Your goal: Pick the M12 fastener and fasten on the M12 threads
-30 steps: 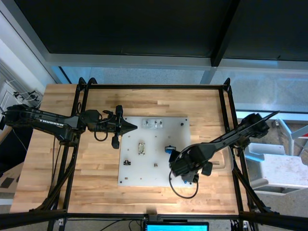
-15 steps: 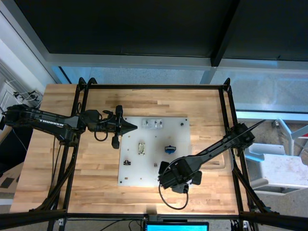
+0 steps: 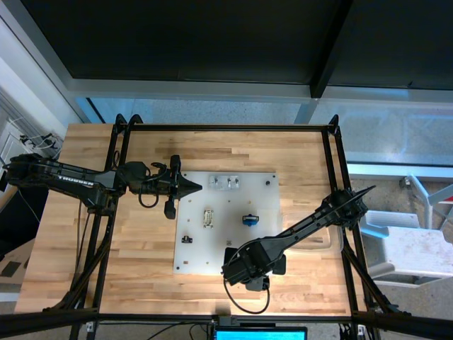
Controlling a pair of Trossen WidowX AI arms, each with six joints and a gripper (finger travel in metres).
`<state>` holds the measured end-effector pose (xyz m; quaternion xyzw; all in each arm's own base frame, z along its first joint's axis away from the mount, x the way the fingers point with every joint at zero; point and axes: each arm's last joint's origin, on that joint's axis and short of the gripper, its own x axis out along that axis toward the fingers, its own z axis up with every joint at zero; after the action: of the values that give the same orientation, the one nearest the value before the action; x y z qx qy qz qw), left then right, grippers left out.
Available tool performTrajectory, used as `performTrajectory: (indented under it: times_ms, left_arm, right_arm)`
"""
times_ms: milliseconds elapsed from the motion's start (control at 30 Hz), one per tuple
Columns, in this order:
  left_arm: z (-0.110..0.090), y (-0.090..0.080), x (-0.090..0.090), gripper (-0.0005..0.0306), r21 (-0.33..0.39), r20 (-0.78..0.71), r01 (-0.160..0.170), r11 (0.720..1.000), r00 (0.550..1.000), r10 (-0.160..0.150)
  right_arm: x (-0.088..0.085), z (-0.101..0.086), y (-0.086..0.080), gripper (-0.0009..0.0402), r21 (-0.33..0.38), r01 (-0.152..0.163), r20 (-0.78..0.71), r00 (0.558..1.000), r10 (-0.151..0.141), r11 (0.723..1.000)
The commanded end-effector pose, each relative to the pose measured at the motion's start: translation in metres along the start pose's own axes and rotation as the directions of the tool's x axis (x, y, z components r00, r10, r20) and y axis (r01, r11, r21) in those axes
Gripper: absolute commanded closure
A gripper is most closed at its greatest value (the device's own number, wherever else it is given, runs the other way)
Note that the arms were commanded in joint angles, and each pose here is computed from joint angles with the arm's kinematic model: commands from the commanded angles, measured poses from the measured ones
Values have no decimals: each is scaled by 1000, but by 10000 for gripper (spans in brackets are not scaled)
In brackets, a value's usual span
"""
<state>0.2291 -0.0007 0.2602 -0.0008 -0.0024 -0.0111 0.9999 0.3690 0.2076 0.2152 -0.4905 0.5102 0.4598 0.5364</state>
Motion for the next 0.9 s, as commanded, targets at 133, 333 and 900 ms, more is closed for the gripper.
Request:
performTrajectory:
  times_ms: [133,333,900]
  left_arm:
    - [0,0,0,300,0,0,0,1000,1000,0]
    - [0,0,0,300,0,0,0,1000,1000,0]
    - [0,0,0,300,0,0,0,1000,1000,0]
  right_arm:
    - [4,1,-2,377,0,7,5,1000,-7,1000]
    - [9,-1,0,377,2,-8,-6,1000,8,1000]
    - [22,-4,-1,377,11,-3,-2,1000,3,1000]
